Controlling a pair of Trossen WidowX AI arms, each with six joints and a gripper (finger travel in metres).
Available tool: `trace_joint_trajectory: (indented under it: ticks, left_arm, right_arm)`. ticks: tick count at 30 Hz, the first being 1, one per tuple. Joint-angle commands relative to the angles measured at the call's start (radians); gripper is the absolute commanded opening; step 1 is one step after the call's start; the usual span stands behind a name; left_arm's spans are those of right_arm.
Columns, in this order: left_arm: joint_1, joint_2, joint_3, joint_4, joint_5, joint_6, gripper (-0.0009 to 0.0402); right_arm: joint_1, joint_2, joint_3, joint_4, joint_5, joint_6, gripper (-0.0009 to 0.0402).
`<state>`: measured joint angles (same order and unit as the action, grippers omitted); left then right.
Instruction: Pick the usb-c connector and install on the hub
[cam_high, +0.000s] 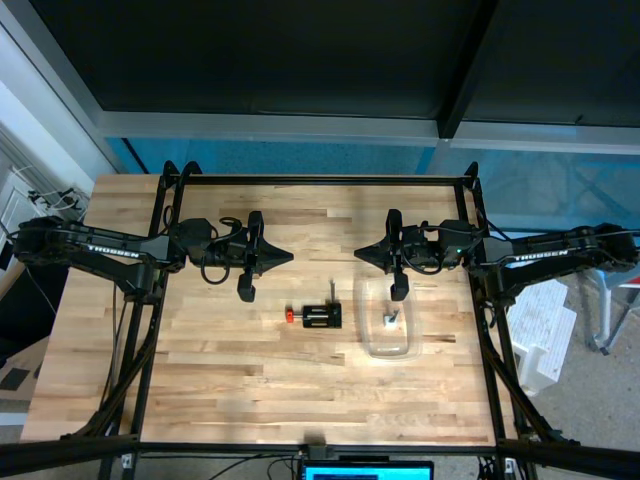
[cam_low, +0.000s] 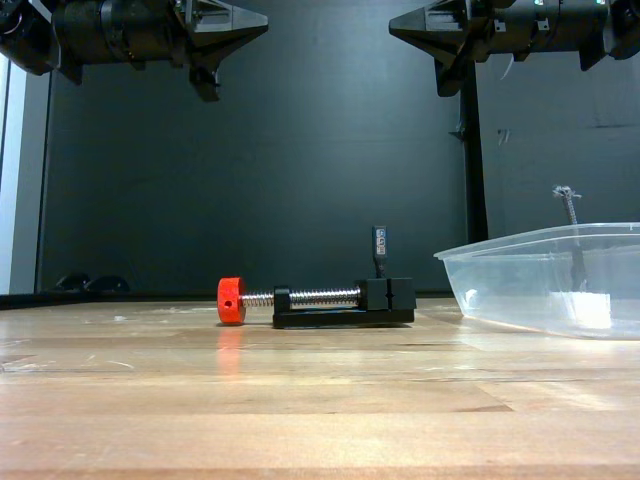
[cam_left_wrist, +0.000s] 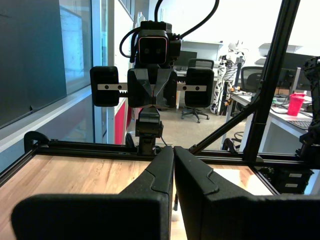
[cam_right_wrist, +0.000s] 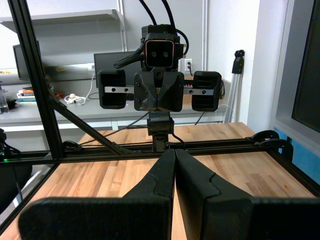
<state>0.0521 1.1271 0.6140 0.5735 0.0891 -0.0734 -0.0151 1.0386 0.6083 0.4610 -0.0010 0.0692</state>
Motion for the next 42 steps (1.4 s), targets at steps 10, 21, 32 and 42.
trace_joint_trajectory:
  ticks: [10, 21, 32, 42]
  left_arm:
    - [0.000, 0.000, 0.000, 0.000, 0.000, 0.000, 0.0000]
    - [0.000, 0.000, 0.000, 0.000, 0.000, 0.000, 0.0000]
    - [0.000, 0.000, 0.000, 0.000, 0.000, 0.000, 0.0000]
    - [0.000, 0.000, 0.000, 0.000, 0.000, 0.000, 0.0000]
  right_arm:
    - [0.001, 0.000, 0.000, 0.000, 0.000, 0.001, 0.0000]
    - [0.005, -0.011, 0.009, -0.134, -0.053, 0.045, 0.0000]
    - [0.053, -0.022, 0.154, -0.626, -0.043, 0.000, 0.0000]
    - [0.112, -0.022, 0.255, -1.026, 0.039, -0.003, 0.0000]
